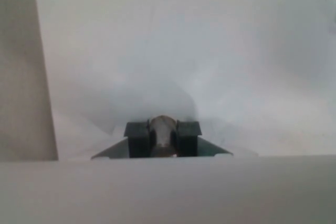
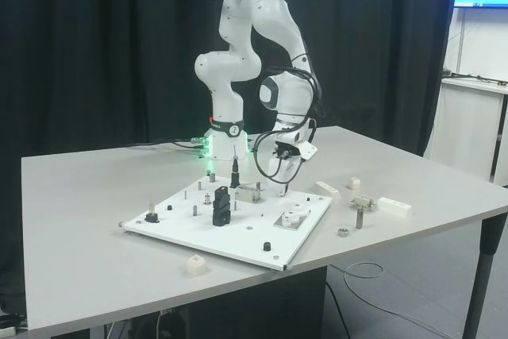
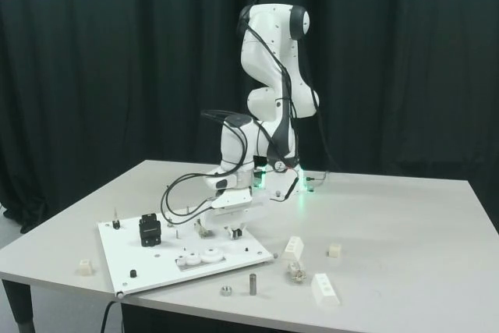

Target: Remove round peg 3.

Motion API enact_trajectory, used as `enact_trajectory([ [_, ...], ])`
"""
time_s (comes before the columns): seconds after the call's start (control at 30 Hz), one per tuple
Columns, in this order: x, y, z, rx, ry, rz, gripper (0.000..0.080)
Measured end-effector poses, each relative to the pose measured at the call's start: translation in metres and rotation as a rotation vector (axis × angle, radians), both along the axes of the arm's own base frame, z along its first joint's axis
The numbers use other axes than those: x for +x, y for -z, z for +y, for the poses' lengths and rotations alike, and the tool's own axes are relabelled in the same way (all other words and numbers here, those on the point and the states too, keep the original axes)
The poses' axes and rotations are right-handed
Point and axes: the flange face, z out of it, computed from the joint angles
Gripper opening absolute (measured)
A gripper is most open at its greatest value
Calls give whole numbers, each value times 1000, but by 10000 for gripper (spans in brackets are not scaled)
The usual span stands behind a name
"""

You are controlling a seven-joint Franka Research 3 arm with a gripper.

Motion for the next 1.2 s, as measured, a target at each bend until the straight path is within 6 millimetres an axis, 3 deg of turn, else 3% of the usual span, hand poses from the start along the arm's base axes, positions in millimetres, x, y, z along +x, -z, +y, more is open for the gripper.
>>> enact_trajectory([
  [0.83,2,-5,0,1,-5,14,104],
  [1.2,4,-16,-1,2,-2,29,104],
])
